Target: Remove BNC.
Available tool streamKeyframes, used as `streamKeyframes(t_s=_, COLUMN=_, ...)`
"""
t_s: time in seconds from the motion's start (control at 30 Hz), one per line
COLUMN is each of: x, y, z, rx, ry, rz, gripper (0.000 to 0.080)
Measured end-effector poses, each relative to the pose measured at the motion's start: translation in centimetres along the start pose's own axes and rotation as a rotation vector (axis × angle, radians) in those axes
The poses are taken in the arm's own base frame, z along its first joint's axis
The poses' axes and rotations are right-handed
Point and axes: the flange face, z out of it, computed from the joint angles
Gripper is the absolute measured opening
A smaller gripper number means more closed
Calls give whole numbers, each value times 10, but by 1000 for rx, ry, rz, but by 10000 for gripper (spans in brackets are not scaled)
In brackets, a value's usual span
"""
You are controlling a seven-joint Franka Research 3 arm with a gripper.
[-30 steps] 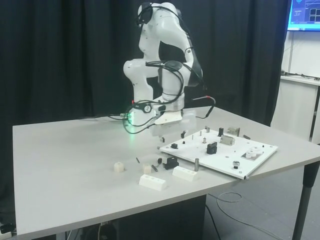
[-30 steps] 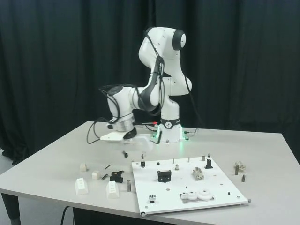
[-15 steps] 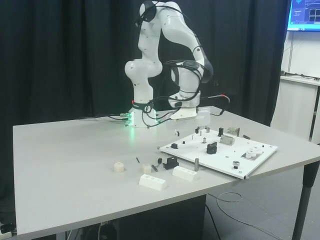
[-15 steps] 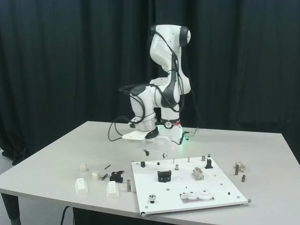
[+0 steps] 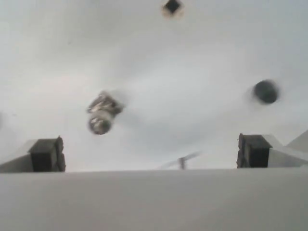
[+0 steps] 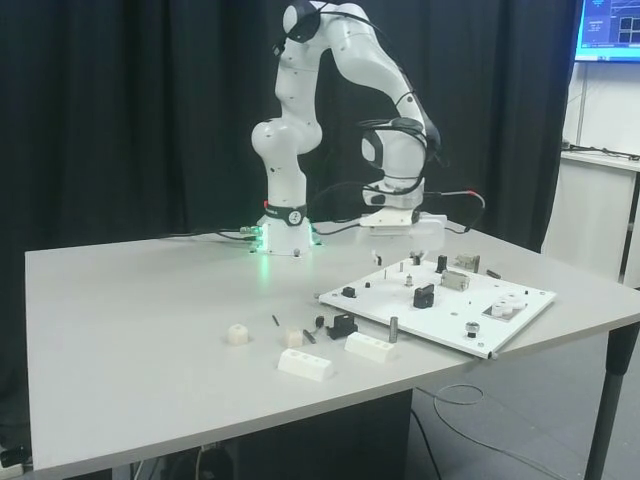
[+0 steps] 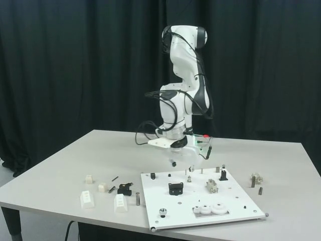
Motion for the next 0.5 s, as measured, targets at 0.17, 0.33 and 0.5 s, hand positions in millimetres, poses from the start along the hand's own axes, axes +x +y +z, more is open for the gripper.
streamKeyframes(t_s=0.17, x=-18, y=-1, z=4, rx=25, ry=18, rz=60, gripper=800)
streamKeyframes(t_s=0.33, x=-30, y=-1, z=8, rx=53, ry=35, rz=118, gripper=800)
streamKeyframes(t_s=0.5, x=-38, y=0, z=13, rx=79, ry=47, rz=171, gripper=800)
